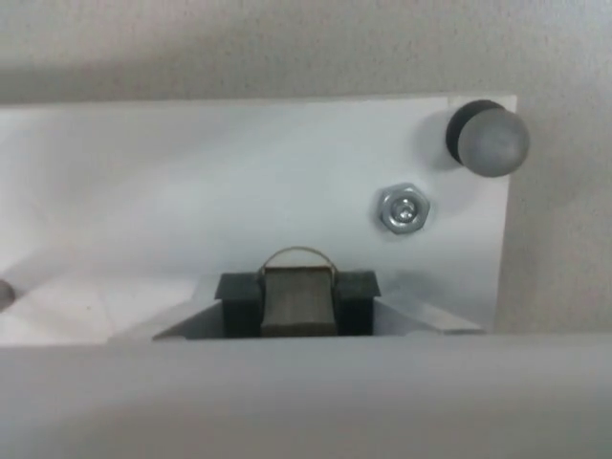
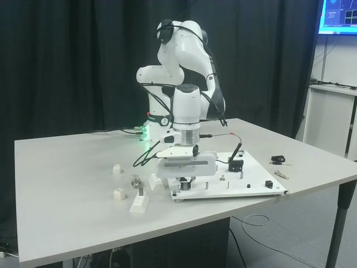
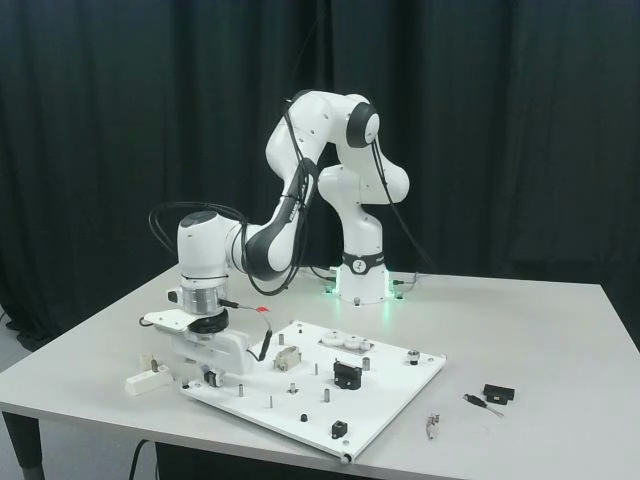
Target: Remove square peg 4.
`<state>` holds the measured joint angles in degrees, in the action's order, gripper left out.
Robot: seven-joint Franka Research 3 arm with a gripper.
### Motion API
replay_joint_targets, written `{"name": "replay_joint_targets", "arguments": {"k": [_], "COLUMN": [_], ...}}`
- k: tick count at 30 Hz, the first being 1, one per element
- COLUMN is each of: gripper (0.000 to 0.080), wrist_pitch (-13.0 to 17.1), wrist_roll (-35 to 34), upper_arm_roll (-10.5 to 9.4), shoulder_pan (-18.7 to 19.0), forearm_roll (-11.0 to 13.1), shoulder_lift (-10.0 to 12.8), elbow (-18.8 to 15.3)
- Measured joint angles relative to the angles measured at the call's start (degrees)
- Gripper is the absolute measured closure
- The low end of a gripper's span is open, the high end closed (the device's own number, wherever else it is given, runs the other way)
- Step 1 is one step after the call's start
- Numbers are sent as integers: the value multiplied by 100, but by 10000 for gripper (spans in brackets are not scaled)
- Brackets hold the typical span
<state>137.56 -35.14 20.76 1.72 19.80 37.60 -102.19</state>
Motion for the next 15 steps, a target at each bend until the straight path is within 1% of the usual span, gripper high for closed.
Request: {"name": "replay_joint_targets", "arguments": {"k": [6, 15], "gripper": [648, 648], "wrist_pitch": [5, -44], "wrist_roll": [62, 102], "upper_arm_roll": [1, 25], "shoulder_pan": [3, 20], "forearm_roll": [5, -12], "shoulder_lift": [-13, -96], "elbow": [0, -2]}}
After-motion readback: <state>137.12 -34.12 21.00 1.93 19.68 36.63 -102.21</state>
